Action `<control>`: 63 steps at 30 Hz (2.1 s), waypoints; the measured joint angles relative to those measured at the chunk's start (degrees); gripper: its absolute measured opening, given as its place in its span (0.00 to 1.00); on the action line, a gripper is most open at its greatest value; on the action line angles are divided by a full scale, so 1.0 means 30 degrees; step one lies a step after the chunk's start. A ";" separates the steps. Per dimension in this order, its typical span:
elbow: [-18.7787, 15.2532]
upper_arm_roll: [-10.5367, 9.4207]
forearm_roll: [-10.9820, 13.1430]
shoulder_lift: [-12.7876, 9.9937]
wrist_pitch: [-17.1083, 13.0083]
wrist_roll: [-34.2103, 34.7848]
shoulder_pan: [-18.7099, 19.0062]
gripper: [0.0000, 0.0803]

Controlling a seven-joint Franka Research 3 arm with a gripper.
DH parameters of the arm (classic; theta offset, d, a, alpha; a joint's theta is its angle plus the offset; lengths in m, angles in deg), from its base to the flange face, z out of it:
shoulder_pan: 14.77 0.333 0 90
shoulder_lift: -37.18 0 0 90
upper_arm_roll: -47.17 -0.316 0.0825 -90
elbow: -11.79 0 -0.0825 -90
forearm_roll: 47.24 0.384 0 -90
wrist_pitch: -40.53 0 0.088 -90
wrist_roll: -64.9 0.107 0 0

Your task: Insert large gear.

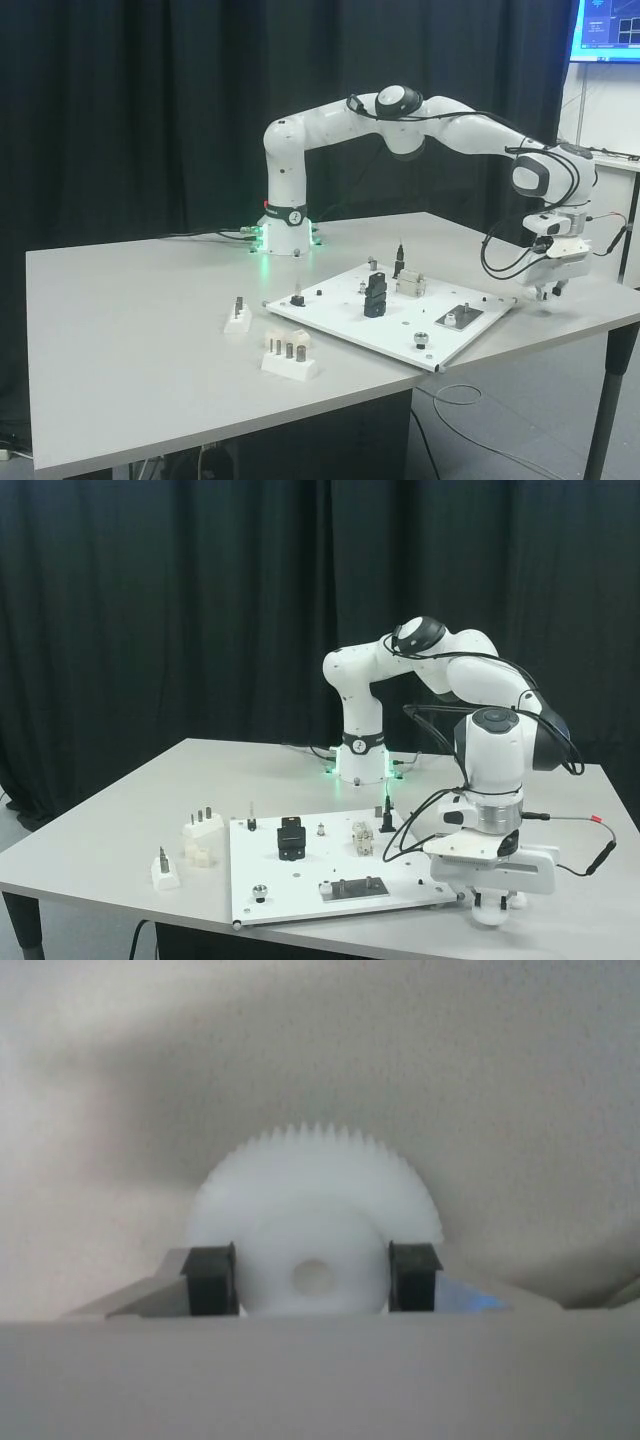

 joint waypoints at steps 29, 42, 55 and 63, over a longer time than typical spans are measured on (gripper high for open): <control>0.0086 0.0038 0.0000 0.0089 0.0142 0.0001 -0.0013 0.41; 0.0136 0.0058 0.0000 0.0089 0.0142 0.0002 -0.0028 0.41; 0.0187 0.0676 -0.0156 0.0101 0.0417 0.0229 -0.0030 0.41; 0.0212 0.1523 -0.0682 0.0260 0.1433 0.0228 -0.0082 0.41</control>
